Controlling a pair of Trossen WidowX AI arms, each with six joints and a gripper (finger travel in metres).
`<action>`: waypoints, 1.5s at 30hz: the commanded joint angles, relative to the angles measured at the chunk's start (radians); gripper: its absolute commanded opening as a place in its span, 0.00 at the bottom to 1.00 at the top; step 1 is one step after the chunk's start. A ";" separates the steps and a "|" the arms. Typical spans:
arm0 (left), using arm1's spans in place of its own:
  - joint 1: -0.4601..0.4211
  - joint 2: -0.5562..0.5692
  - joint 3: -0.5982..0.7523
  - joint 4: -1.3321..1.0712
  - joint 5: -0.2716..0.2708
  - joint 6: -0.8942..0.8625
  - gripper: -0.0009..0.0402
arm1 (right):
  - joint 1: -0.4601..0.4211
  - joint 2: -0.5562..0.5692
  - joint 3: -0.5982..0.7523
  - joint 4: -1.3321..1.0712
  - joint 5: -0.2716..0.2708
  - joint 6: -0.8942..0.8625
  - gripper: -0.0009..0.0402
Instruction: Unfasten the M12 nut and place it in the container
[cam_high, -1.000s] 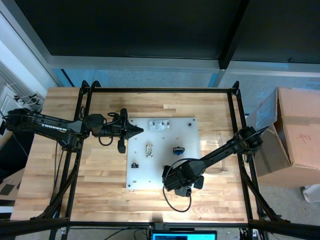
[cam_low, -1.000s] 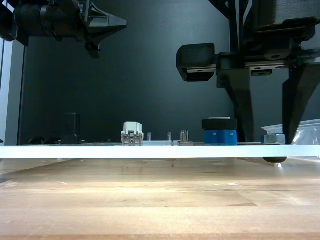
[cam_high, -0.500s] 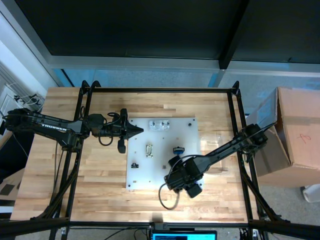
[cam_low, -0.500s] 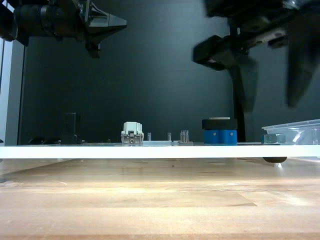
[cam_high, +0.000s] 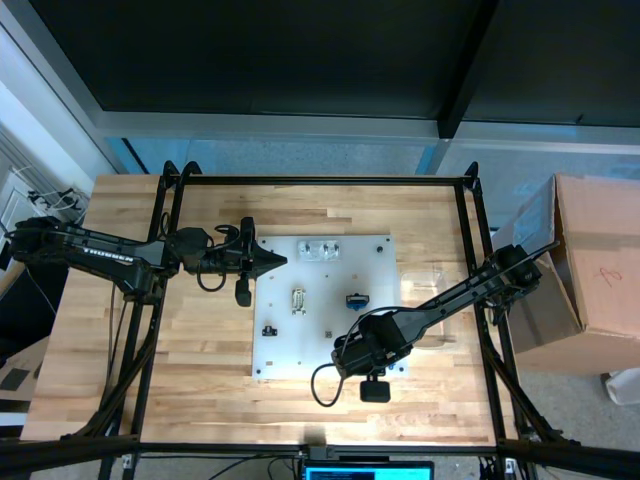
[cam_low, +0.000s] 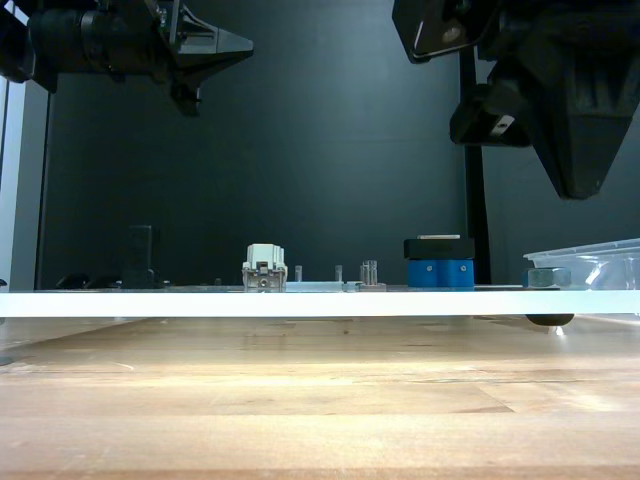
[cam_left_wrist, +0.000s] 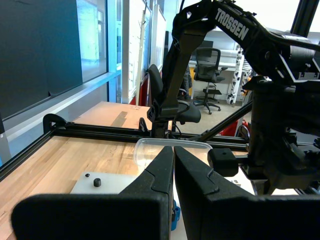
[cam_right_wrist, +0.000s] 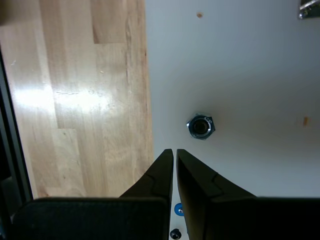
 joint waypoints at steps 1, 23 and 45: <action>0.000 0.000 0.000 0.000 0.000 0.000 0.02 | 0.003 0.010 -0.010 0.008 -0.008 0.002 0.02; 0.000 0.000 0.000 0.001 0.000 0.000 0.02 | 0.000 0.016 -0.127 0.158 0.006 0.018 0.02; 0.000 0.000 0.000 0.000 0.000 0.000 0.02 | -0.002 0.016 -0.127 0.135 0.041 0.031 0.02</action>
